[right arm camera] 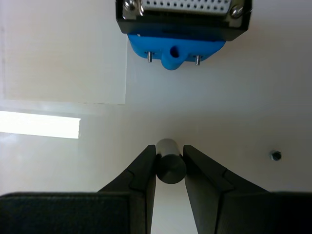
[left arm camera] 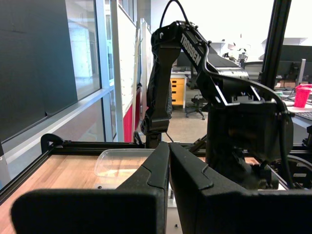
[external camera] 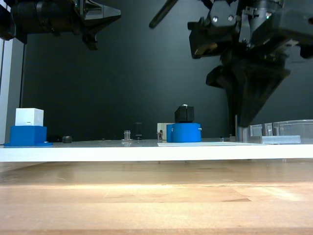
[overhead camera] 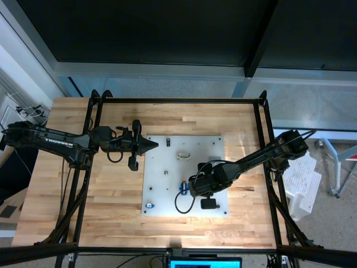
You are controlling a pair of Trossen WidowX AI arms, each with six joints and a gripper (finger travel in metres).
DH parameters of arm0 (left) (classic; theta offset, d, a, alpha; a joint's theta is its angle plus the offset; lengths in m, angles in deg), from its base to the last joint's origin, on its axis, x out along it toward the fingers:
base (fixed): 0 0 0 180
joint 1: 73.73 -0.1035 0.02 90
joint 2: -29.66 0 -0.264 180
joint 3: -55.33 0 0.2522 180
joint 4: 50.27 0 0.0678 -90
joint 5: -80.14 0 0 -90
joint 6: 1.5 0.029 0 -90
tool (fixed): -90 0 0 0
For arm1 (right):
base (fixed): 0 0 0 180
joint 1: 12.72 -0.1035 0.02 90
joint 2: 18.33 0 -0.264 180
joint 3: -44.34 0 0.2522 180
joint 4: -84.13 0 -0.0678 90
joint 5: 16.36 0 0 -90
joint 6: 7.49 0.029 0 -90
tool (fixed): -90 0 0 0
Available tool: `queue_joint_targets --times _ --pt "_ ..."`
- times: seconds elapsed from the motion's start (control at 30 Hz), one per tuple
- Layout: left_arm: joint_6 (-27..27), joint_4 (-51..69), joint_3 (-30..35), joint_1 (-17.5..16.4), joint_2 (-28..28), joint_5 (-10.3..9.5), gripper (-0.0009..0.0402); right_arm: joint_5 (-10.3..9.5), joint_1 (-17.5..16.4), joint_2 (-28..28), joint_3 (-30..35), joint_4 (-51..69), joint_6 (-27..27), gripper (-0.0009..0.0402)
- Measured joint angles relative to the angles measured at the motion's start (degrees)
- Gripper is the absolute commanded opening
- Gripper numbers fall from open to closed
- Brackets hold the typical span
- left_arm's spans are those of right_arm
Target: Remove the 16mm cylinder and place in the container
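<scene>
R gripper (right arm camera: 169,155) clamped on short grey metal round peg (right arm camera: 170,168) at white board (right arm camera: 268,73); L gripper (left arm camera: 169,146) pinched shut, aloft by board's left edge.

Wooden table (overhead camera: 114,195) — office windows (left arm camera: 83,53) beyond

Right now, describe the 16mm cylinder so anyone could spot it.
On the white board, with the left gripper shut above its left edge, find the right gripper beside the blue connector. The 16mm cylinder is the stubby grey metal peg it grips.
</scene>
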Motion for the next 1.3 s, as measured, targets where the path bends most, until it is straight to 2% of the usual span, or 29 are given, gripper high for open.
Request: queue_joint_targets --times 0.77,1.0,1.13,1.3 --pt "0.0 0.0 0.0 0.0 0.0 -0.02 0.0000 -0.02 1.0 -12.6 1.2 7.1 -0.2 0.0004" --pt "0.0 0.0 0.0 0.0 0.0 0.00 0.0000 0.02 1.0 -13.8 1.2 8.3 -0.2 0.0004" --pt "0.0 0.0 0.0 0.0 0.0 -0.02 0.0000 2.86 1.8 -16.0 -0.2 8.3 -0.2 0.0004" --pt "0.0 0.0 0.0 0.0 0.0 0.00 0.0000 3.26 4.2 -20.8 -4.5 8.2 -0.1 0.0004"
